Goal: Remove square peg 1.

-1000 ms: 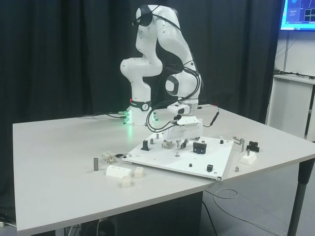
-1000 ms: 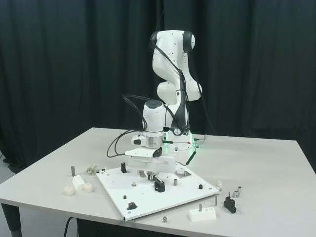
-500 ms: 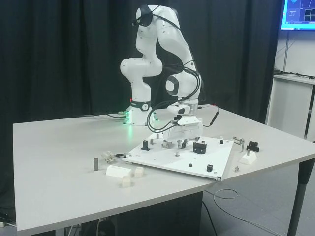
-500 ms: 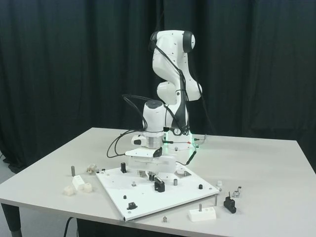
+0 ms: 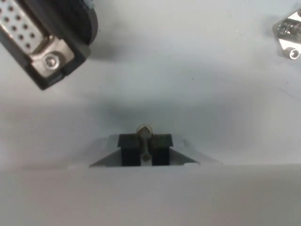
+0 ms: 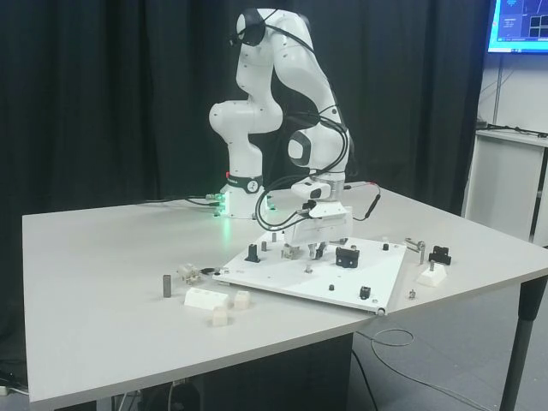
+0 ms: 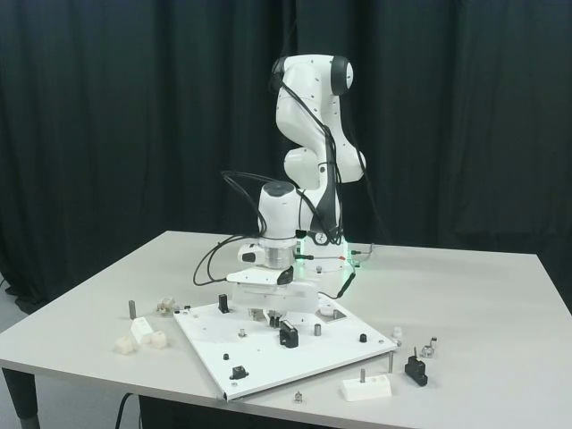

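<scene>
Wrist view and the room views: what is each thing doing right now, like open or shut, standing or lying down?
gripper, shut on square peg 1.
square peg 1, upright between the fingers; in or out of its hole, cannot tell.
white board, lying flat on the grey table.
loose grey peg, standing upright off the board.
base light, lit green.
wall screen, switched on.

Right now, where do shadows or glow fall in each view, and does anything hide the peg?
Wrist view: a soft shadow darkens the white board around the peg, which sits between the black fingers; the hand's edge fills the near strip. Both room views: green glow at the arm's base, dark curtain behind.
</scene>
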Controlling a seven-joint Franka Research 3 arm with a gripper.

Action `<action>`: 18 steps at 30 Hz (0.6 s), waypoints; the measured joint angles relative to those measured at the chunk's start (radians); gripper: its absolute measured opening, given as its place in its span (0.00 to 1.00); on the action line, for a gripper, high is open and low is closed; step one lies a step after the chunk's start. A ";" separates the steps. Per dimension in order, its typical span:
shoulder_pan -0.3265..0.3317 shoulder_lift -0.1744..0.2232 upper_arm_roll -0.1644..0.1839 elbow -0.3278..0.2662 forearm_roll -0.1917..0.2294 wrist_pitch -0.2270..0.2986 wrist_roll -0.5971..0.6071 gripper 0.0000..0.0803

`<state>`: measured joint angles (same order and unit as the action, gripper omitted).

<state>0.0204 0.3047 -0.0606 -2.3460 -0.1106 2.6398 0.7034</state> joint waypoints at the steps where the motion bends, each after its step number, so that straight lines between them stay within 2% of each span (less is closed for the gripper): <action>1: 0.000 0.000 0.000 0.000 0.000 0.000 0.000 0.06; 11: 0.000 0.000 -0.001 0.000 0.006 -0.001 0.001 0.06; 18: 0.000 0.000 -0.003 0.000 0.034 0.000 0.006 0.06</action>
<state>0.0203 0.3049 -0.0637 -2.3460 -0.0765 2.6398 0.7090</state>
